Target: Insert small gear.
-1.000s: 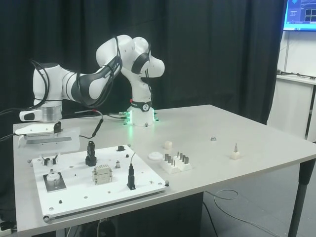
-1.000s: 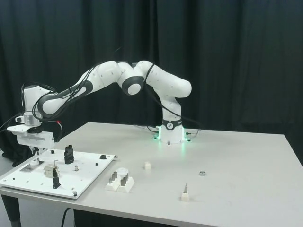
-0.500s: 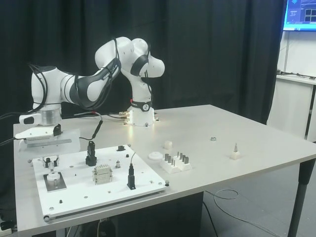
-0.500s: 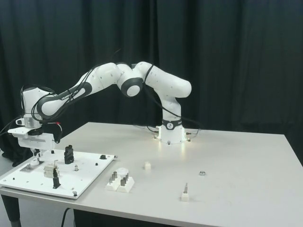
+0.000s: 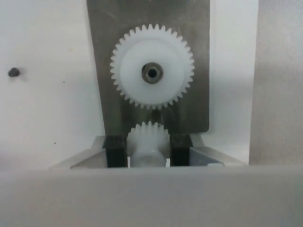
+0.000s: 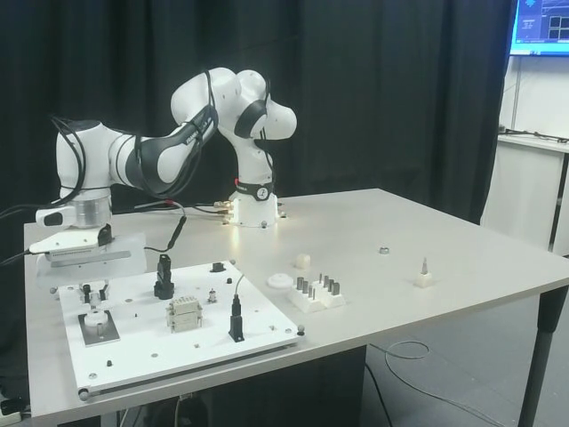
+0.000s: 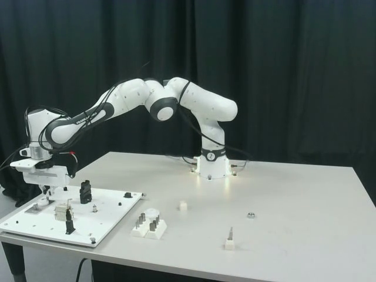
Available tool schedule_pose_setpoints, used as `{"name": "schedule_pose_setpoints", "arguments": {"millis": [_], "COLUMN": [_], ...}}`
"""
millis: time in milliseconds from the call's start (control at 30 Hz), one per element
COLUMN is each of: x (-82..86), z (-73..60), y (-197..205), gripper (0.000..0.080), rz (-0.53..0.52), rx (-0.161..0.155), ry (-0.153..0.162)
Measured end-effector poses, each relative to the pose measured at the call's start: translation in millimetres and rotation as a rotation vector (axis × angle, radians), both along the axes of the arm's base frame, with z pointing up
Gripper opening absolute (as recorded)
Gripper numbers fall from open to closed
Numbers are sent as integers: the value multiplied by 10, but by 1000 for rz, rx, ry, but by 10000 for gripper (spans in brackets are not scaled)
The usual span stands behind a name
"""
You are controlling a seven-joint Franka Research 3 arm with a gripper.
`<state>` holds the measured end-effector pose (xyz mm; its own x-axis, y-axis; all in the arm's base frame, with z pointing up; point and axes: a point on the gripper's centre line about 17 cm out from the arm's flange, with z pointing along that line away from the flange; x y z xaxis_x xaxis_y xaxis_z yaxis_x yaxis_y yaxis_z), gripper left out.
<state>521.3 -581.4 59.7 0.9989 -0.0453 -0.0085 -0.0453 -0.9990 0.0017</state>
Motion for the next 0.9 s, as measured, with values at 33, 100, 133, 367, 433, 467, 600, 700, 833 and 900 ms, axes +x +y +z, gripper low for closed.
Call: {"name": "schedule_pose_setpoints", "arguments": {"millis": [33,100,133,367,433,467,600,700,833,900], "x": [1,4,6,22,29,33,39,42,44,44], "z": [0,0,0,5,7,9,9,8,8,9], "y": [5,13,15,1,-8,-14,-32,-38,-39,-38], "gripper": [190,190,190,190,190,190,190,190,190,190], "rz": [1,2,3,11,13,15,18,20,22,23], "rx": [1,4,4,-2,-6,-8,-15,-17,-17,-18], "ry": [1,2,3,9,10,11,14,16,18,19]}}
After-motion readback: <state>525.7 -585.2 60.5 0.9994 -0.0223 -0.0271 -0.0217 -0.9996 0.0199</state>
